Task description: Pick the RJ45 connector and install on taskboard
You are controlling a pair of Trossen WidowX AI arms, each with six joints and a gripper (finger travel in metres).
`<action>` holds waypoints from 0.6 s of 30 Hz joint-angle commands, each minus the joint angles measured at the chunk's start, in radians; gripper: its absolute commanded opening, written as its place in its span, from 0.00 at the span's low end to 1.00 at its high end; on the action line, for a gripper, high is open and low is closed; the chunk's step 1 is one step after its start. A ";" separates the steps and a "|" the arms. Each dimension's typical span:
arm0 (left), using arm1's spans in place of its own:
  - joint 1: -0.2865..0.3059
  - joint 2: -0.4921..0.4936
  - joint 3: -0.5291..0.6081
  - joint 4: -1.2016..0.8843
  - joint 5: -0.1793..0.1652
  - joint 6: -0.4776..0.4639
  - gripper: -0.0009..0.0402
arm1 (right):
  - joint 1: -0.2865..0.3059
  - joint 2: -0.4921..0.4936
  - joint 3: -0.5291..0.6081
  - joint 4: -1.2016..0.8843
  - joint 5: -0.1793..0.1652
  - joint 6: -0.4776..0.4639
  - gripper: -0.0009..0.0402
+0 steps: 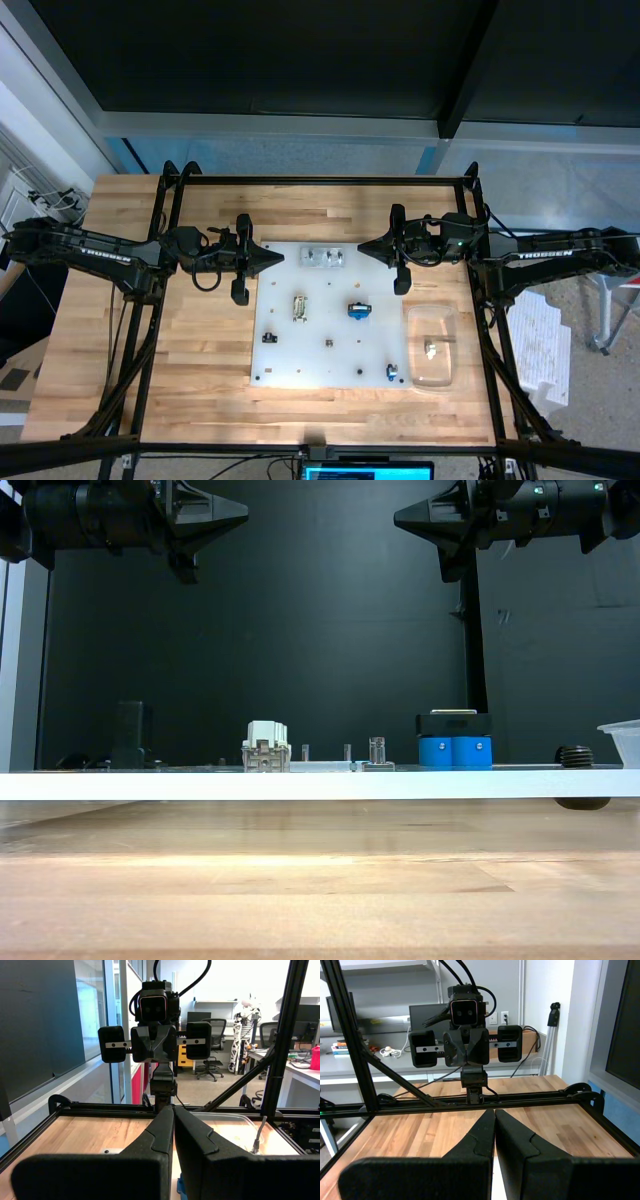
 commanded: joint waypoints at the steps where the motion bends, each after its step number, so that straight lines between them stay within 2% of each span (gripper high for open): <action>1: 0.000 0.000 0.000 0.000 0.000 0.000 0.02 | 0.010 0.001 0.000 0.006 0.000 0.002 0.02; 18: 0.000 0.000 0.000 0.000 0.000 0.000 0.02 | 0.013 0.001 0.000 0.005 -0.001 0.037 0.02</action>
